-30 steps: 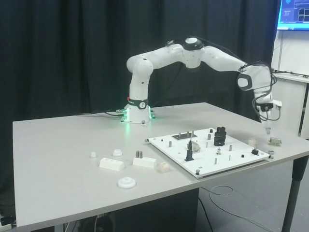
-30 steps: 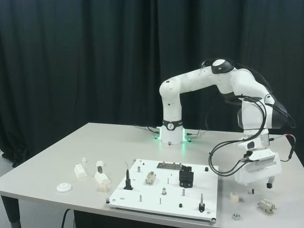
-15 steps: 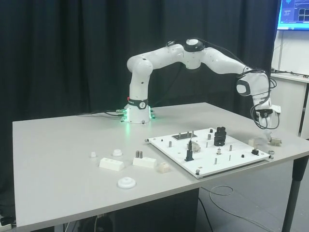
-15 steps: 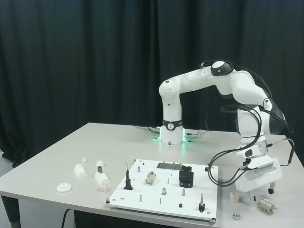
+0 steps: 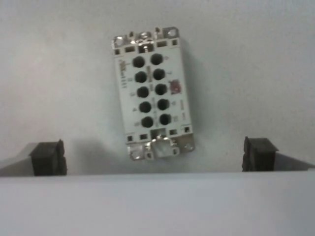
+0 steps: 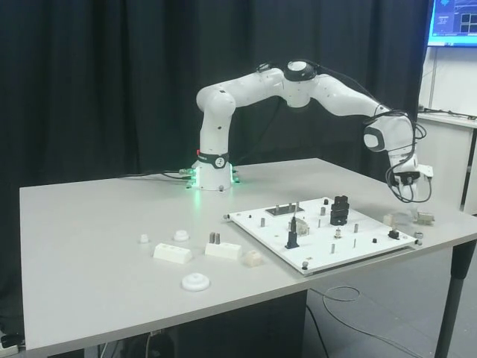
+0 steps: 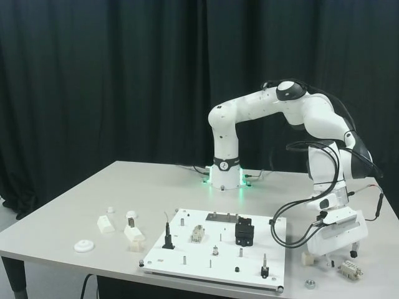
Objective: Pick waterproof.
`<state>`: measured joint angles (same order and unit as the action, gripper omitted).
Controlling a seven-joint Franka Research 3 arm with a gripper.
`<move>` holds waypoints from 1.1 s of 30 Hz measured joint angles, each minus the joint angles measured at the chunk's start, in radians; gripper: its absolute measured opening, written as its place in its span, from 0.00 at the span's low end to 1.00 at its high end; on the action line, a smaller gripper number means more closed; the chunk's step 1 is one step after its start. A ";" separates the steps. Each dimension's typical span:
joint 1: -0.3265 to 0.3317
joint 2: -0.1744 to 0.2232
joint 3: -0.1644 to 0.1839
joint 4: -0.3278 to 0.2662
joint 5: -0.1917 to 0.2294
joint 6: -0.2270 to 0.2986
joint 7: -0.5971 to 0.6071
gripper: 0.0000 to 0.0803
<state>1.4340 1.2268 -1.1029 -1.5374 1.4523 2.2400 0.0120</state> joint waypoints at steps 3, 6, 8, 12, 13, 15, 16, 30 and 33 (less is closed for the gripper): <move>-0.007 0.000 0.009 -0.001 0.006 0.014 -0.008 1.00; -0.014 0.000 0.018 -0.001 0.011 0.022 -0.019 1.00; -0.019 0.000 0.025 -0.001 0.015 0.029 -0.027 1.00; -0.027 0.000 0.035 -0.001 0.026 0.038 -0.037 1.00; -0.028 0.000 0.038 -0.001 0.030 0.041 -0.040 1.00; -0.031 0.000 0.042 -0.001 0.035 0.045 -0.046 1.00; -0.033 0.000 0.043 -0.001 0.037 0.046 -0.047 1.00; -0.037 0.000 0.049 0.000 0.061 0.046 -0.057 1.00; -0.037 0.000 0.050 0.000 0.071 0.046 -0.060 1.00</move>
<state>1.3971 1.2268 -1.0532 -1.5376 1.5229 2.2859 -0.0479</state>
